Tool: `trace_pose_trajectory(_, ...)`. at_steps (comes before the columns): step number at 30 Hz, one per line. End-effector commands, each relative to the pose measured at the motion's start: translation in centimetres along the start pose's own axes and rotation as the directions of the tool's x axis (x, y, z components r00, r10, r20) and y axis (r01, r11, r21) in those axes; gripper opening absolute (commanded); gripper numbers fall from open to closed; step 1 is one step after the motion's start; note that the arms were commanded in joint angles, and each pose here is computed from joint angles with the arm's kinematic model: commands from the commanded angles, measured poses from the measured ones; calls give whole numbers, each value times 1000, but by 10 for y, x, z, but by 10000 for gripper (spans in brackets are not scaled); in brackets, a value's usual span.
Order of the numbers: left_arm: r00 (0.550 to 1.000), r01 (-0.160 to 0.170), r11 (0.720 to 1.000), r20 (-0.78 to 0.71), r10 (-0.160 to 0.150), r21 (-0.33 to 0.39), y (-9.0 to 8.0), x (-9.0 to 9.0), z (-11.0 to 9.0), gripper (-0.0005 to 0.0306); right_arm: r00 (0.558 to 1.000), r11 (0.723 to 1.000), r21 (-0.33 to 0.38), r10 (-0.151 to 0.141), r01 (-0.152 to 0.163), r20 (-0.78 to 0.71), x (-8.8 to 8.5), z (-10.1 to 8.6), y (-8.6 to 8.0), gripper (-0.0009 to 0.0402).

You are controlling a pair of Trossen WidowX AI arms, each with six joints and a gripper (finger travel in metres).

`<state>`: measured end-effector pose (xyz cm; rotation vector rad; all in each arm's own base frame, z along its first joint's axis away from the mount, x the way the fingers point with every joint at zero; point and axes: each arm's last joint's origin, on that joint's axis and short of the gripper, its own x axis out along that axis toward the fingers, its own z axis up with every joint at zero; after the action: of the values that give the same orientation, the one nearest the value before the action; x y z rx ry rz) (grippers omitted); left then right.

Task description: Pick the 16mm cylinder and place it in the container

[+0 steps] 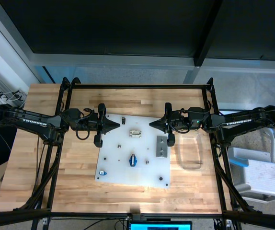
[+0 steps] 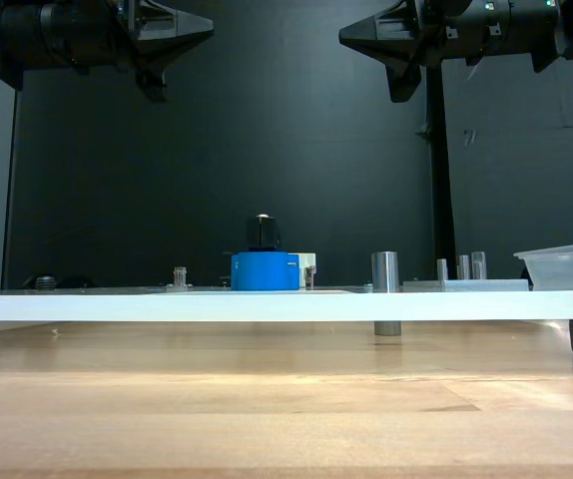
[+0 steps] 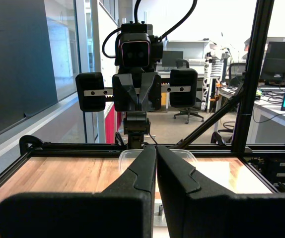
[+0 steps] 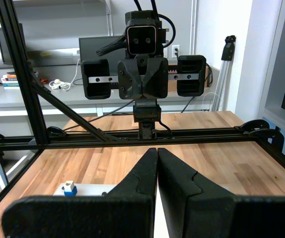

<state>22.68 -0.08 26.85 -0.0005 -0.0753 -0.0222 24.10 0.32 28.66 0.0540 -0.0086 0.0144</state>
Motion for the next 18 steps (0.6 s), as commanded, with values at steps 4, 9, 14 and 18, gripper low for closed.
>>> trace_pose_trajectory(4,1000,-1,1000,0,1,1,0,0,0,0,1000,1000,0,0,0,-1,0,0,0,0)
trace_pose_trajectory(9,1000,0,1000,0,0,1,0,0,0,0,1000,998,67,0,0,-1,0,0,0,0)
trace_pose_trajectory(14,1000,0,1000,0,0,1,0,0,0,0,1000,995,97,0,0,-1,0,1,0,0)
trace_pose_trajectory(18,1000,0,1000,0,0,1,0,0,0,0,999,995,98,-3,8,-50,2,7,0,0)
